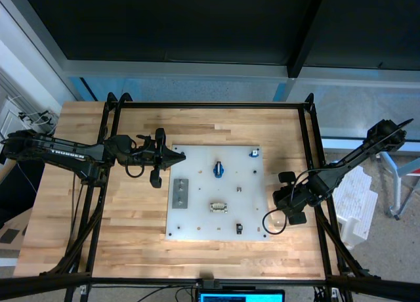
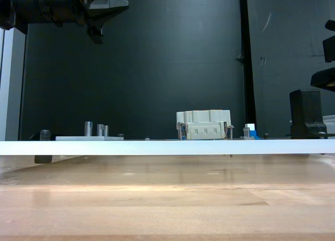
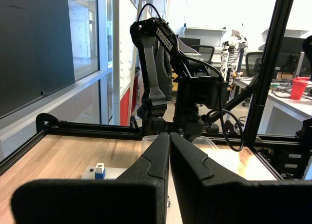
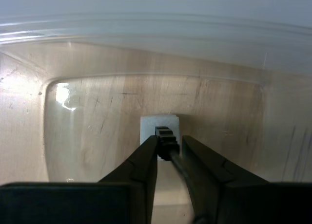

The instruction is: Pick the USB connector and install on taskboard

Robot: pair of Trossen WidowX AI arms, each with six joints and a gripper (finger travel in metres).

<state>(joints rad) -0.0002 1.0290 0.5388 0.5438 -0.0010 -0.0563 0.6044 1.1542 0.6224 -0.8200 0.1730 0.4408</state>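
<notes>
Right wrist view: right tool [image 4: 168, 147] pinches one USB connector [image 4: 165, 135] in one tray [image 4: 97, 58]; left tool [image 1: 180, 156], closed, above one taskboard [image 1: 197, 213].

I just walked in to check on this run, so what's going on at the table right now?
The right gripper is down in the clear tray at the right edge of the taskboard. Its fingers are closed on the tiny black USB connector, which sits against a small white square piece. The connector is not yet on the board. The left gripper hangs shut and empty, raised over the board's far left corner.
</notes>
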